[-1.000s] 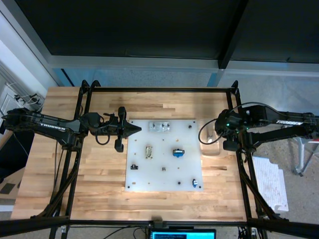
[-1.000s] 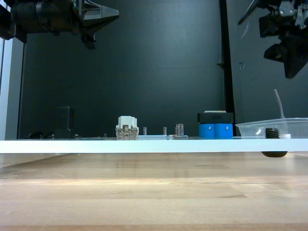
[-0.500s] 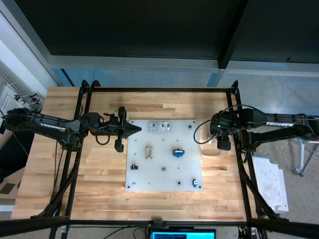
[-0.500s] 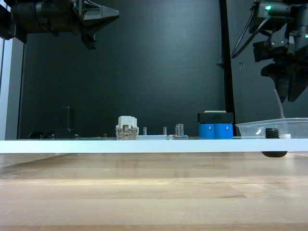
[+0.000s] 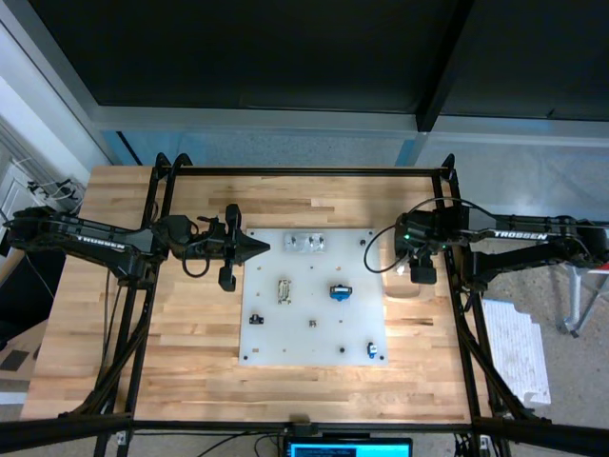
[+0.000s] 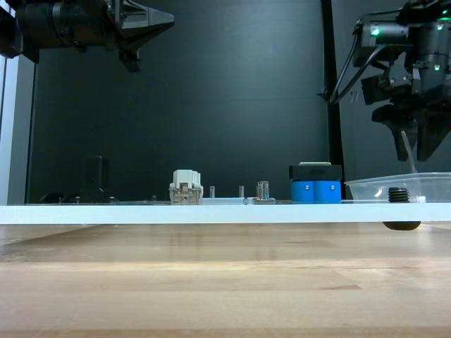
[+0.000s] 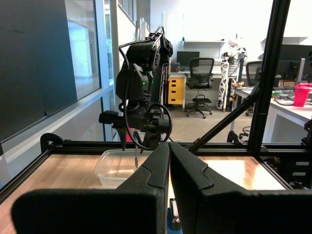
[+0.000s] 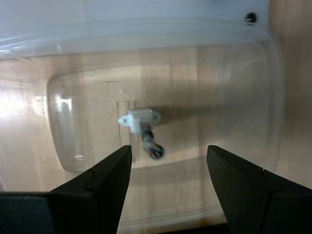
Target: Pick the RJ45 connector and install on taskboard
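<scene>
Starting at the left: the left gripper (image 5: 264, 247) hangs high over the table (image 5: 114, 314), just off the taskboard's (image 5: 304, 328) left edge, pointing toward the right arm. Its fingers (image 7: 156, 165) are pressed flat together with nothing between them. In the low view it sits well above the board (image 6: 169, 23).

The taskboard lies flat mid-table. On it there is a silver block (image 5: 307, 245) near the far edge, a beige connector (image 5: 284, 290) left of centre, a blue socket (image 5: 340, 291) right of centre, and a second blue socket (image 5: 372, 351) at the near right corner. The low view shows the beige connector (image 6: 185, 189) and the blue socket (image 6: 315, 190) standing upright on the board's edge (image 6: 211, 213).

A clear tray (image 5: 403, 293) sits just beside the board's right edge. The RJ45 connector (image 8: 140, 119) lies inside it, on the tray floor. It is a small clear plug, and its short cable (image 8: 152, 148) ends in coloured wires. Nothing is holding it.

The right gripper (image 5: 420, 274) is over the tray, pointing down. Its jaws are spread wide and empty, and in its wrist view (image 8: 168, 148) the connector shows between the two fingers (image 8: 102, 178). In the low view the fingertips (image 6: 423, 151) stop just above the tray rim (image 6: 366, 180), with a pale translucent stalk (image 6: 406, 144) rising between them. I cannot tell whether that stalk is the cable.
</scene>
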Motion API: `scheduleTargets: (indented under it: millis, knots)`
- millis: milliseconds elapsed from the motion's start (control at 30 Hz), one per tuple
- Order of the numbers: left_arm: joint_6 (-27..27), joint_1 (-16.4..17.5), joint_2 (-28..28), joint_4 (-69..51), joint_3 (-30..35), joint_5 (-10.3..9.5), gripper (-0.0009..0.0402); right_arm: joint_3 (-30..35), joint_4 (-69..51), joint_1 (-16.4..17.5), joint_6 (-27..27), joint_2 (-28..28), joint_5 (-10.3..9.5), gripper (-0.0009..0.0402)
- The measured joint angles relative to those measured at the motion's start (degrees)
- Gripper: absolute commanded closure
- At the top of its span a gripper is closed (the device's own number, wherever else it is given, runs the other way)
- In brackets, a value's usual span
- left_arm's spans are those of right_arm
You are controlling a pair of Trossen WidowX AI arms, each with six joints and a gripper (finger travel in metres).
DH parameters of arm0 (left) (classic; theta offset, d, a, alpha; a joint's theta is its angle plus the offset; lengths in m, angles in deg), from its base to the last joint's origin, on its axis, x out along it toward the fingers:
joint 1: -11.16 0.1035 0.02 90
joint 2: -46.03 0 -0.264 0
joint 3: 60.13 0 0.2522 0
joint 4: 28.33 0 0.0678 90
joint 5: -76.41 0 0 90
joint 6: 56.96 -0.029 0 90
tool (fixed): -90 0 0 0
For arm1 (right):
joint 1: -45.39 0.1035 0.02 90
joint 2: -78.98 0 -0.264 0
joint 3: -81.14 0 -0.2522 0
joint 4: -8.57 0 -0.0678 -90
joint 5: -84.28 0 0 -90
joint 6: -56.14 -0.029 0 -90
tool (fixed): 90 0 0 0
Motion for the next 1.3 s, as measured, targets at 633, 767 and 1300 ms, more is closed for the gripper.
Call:
scheduleTargets:
  millis: [633, 767, 1300]
  knots:
    - [0.0, 0.0, 0.0, 0.0, 0.0, 0.0, 0.0393, -1.14, 2.91, -1.31, 2.99, -3.89, -1.51, 0.0179]
    - [0.0, 0.0, 0.0, 0.0, 0.0, 0.0, 0.0393, -1.22, 3.06, -1.31, 2.97, -5.46, -1.42, 0.0189]
    - [0.0, 0.0, 0.0, -0.02, -0.02, 0.0, 0.0393, -1.07, 4.0, -1.31, 3.1, -7.45, -1.38, 0.0284]
